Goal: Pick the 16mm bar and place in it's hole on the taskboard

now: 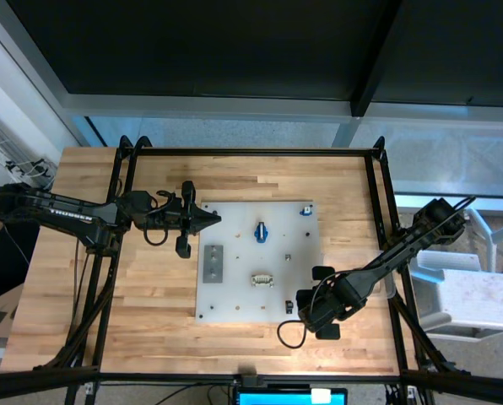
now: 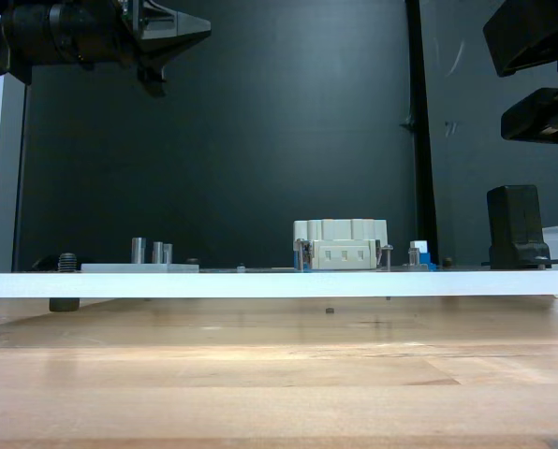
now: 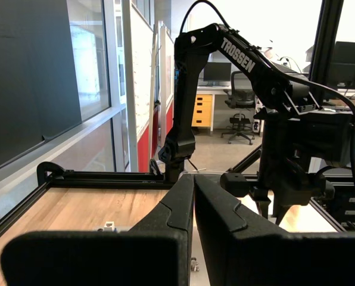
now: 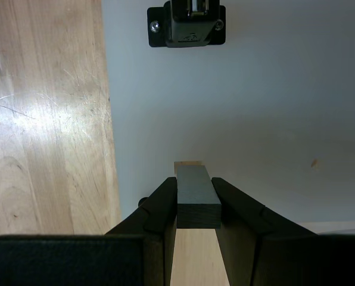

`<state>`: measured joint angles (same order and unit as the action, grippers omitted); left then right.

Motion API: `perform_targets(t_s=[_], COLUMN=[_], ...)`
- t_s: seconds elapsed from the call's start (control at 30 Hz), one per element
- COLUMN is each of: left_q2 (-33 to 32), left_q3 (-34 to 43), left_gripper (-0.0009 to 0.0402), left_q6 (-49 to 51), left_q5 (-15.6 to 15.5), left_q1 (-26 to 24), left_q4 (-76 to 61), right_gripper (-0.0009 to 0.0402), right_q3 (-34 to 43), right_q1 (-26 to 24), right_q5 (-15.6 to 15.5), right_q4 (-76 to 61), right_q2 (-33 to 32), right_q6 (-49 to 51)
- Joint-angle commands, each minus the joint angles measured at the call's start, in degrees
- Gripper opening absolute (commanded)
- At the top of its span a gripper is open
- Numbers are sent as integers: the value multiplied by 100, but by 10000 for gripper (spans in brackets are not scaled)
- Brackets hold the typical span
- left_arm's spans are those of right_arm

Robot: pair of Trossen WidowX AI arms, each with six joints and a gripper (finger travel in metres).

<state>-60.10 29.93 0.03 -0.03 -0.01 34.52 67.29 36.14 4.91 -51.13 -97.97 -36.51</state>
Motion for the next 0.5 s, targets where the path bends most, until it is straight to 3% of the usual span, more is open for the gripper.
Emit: perform_targets(t_s=[0.03, 0.5], left_q2=[-2, 0], left_q3=[2, 2], left_gripper=[0, 0], left_q6=[0, 0], left_q5=[0, 0], left_q1=[0, 0], left_q4=[2, 2], right_gripper=[1, 1], right_q3=[-50, -173], right_q1=[0, 2], right_q5=[-2, -2], right_q4=[144, 267], right_q2=[-7, -7], right_q6=[7, -7])
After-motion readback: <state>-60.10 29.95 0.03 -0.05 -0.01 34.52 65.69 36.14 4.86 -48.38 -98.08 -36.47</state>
